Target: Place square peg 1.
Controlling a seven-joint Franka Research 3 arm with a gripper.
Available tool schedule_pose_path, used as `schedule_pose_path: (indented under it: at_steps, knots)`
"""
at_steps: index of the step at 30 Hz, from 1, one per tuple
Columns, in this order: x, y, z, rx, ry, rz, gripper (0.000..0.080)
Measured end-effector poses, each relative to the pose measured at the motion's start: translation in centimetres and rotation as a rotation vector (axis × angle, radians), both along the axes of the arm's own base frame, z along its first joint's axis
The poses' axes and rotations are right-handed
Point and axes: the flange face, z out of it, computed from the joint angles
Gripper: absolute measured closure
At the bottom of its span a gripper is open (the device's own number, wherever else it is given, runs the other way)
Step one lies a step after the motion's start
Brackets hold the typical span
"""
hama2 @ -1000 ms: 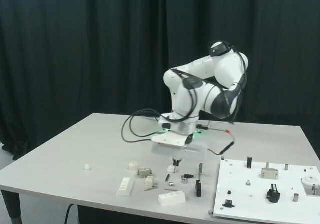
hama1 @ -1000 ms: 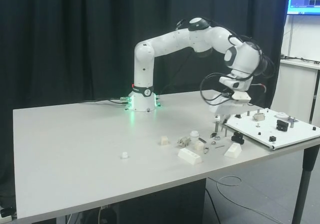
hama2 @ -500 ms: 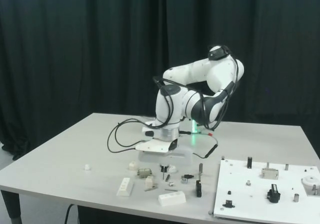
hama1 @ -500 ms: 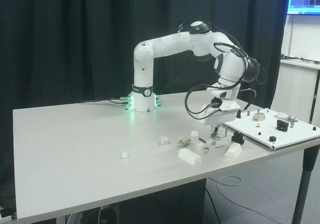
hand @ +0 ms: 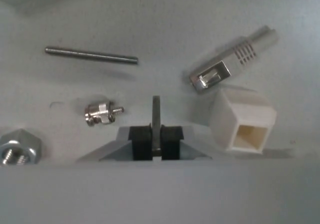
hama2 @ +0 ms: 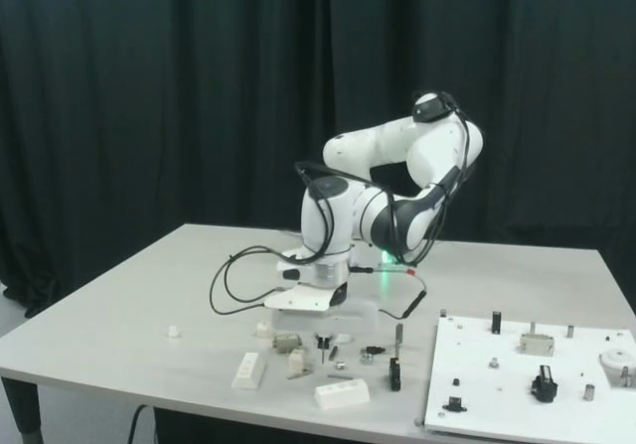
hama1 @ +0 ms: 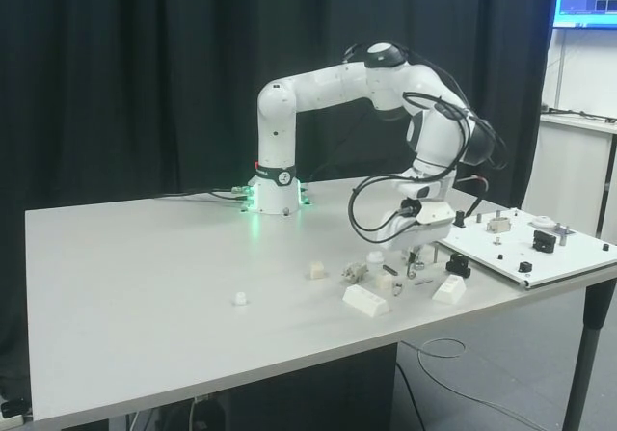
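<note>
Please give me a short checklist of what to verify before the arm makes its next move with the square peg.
1. Peg gripped: ok. The gripper is shut on the square peg, which sits between the black pads.
2. Peg straight in the grip: ok. It appears to run in line with the fingers.
3. Gripper above the board: not ok. It hangs low over the loose parts on the table, and the white board is off to one side.
4. Room around the peg tip: not ok. A white hollow block and a small metal fitting lie close by.
5. Target hole free: cannot tell.
</note>
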Motion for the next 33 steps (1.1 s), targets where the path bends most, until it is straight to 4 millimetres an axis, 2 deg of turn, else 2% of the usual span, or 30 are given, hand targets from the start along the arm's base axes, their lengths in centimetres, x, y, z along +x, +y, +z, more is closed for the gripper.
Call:
schedule_pose_path:
  at_steps: [7, 8, 13, 14, 20, 21, 22, 23, 33]
  knots:
    - [-0.16, -0.26, -0.47, 0.001, -0.002, -0.002, 0.0769]
    - [-0.18, -0.29, -0.50, 0.001, -0.002, -0.003, 0.0599]
    - [-0.20, -0.40, -0.56, -0.001, -0.004, -0.002, 0.0599]
    - [-0.21, -0.41, -0.56, -0.001, -0.004, -0.002, 0.0286]
    - [-0.20, -0.45, -0.55, -0.001, -0.005, 0.000, 0.0286]
    - [-0.20, -0.46, -0.55, -0.001, -0.005, 0.002, 0.0073]
    - [-0.20, -0.46, -0.55, -0.001, -0.005, 0.003, 0.0073]
    - [-0.20, -0.46, -0.55, -0.001, -0.005, 0.005, 0.0020]
    - [-0.16, -0.49, -0.51, -0.002, -0.007, 0.009, 0.0006]
